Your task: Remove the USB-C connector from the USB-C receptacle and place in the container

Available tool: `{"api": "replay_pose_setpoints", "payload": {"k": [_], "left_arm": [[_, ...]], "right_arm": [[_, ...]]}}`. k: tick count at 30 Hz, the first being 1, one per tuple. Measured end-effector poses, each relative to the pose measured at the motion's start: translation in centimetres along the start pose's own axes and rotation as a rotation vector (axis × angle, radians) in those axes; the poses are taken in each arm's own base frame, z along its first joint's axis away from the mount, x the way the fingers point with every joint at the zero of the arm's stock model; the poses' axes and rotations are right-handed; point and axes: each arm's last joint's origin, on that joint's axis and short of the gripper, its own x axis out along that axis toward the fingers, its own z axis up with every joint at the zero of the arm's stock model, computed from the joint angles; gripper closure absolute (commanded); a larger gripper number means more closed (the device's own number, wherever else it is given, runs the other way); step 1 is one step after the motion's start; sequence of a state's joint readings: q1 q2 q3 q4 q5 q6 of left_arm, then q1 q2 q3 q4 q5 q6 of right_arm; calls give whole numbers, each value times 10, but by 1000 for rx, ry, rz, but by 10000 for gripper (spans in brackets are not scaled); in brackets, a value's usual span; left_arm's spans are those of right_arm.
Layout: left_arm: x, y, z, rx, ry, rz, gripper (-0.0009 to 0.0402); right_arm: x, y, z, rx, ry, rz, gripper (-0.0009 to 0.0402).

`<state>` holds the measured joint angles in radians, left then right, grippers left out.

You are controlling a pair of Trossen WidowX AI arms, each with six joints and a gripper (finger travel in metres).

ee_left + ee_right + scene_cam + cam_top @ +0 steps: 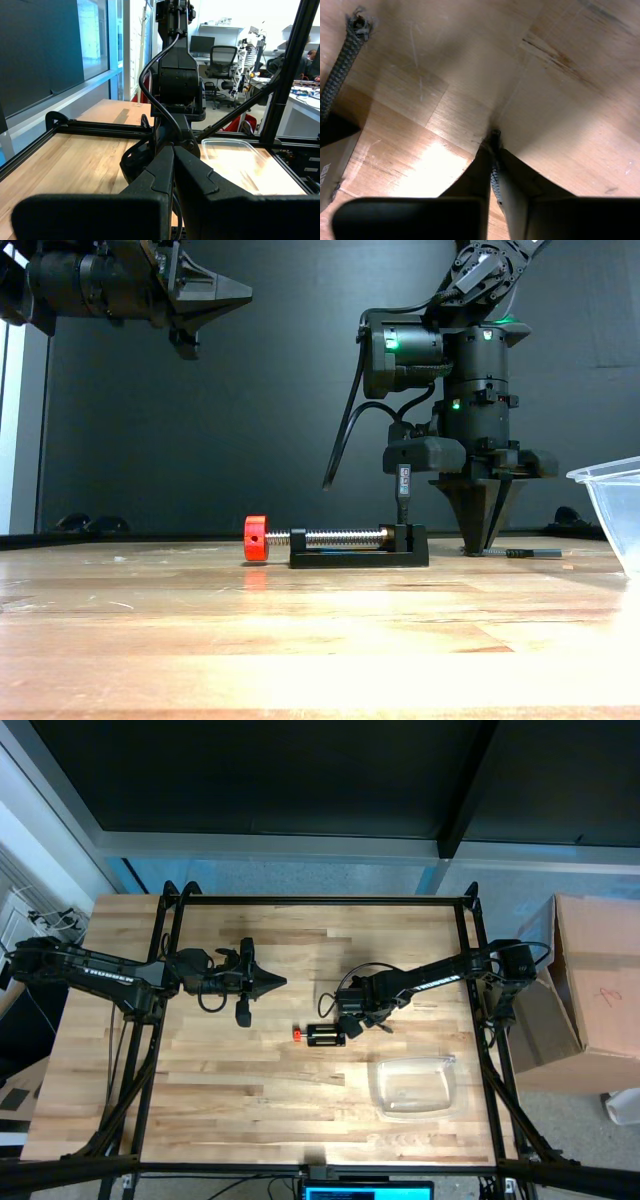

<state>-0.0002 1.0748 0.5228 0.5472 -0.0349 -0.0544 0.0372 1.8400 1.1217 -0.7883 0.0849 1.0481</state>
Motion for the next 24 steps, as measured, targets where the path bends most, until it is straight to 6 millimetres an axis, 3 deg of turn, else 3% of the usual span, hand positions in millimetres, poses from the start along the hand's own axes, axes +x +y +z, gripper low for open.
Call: {"api": "replay_pose_setpoints", "payload": {"k": [7, 14, 24], "left_arm": [[0, 0, 0, 0, 0, 0, 393], [0, 0, 0, 0, 0, 0, 393], [0, 0, 0, 0, 0, 0, 393]], "right_arm": [[-10, -3, -1, -5, -11, 15, 392], [-52, 1, -2, -22, -42, 74, 393], [-99, 27, -48, -153, -41, 140, 393]]}}
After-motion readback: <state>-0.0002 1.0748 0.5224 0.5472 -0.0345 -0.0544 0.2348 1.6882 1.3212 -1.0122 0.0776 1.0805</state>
